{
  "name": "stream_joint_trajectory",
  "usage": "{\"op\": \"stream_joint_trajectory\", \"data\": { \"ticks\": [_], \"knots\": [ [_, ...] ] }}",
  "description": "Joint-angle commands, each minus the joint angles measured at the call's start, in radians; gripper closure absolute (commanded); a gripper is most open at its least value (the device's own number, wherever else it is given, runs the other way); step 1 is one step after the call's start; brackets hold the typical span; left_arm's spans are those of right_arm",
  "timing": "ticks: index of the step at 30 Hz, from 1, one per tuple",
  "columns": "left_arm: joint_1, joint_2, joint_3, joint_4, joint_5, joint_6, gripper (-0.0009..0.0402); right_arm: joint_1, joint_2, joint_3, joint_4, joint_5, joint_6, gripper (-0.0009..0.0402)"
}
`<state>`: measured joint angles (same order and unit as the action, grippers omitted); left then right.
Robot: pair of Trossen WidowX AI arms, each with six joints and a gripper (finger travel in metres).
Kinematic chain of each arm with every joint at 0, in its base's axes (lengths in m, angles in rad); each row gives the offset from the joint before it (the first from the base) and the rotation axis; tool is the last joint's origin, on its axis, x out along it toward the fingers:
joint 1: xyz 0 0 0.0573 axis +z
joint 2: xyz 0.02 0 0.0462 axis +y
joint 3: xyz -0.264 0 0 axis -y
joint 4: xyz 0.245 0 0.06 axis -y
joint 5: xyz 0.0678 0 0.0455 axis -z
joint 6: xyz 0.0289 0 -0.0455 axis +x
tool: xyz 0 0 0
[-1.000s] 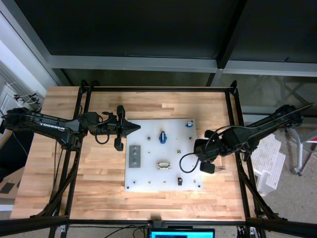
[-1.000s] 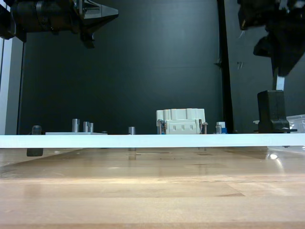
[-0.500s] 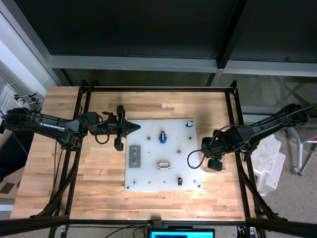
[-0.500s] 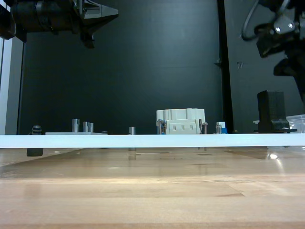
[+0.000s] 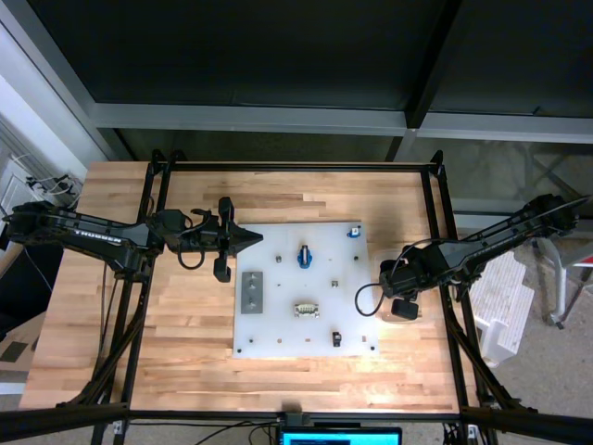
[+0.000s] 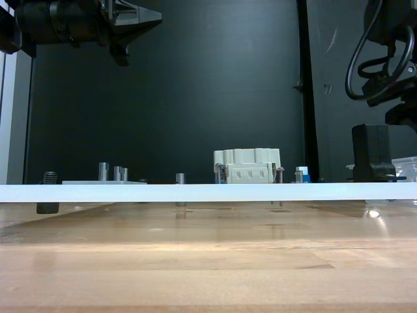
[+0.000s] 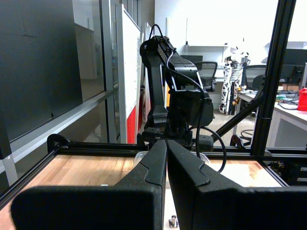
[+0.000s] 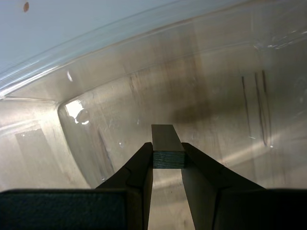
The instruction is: Remove the 16mm bar from the taskboard and place in the container
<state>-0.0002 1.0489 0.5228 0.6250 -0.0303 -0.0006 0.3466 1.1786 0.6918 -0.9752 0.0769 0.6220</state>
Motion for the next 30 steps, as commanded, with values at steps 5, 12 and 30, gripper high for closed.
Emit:
{"op": "stream_joint_trajectory", "data": {
  "ticks": [5, 12, 30],
  "knots": [
    [0.0, 0.0, 0.0, 0.0, 0.0, 0.0, 0.0393, 0.001, 0.001, -0.028, 0.027, 0.0, -0.001, 0.0393],
    [0.0, 0.0, 0.0, 0.0, 0.0, 0.0, 0.0393, 0.001, 0.001, -0.031, 0.028, 0.001, -0.001, 0.0393],
    [0.0, 0.0, 0.0, 0.0, 0.0, 0.0, 0.0393, 0.007, 0.001, -0.088, 0.042, -0.057, 0.026, 0.0393]
  ]
}}
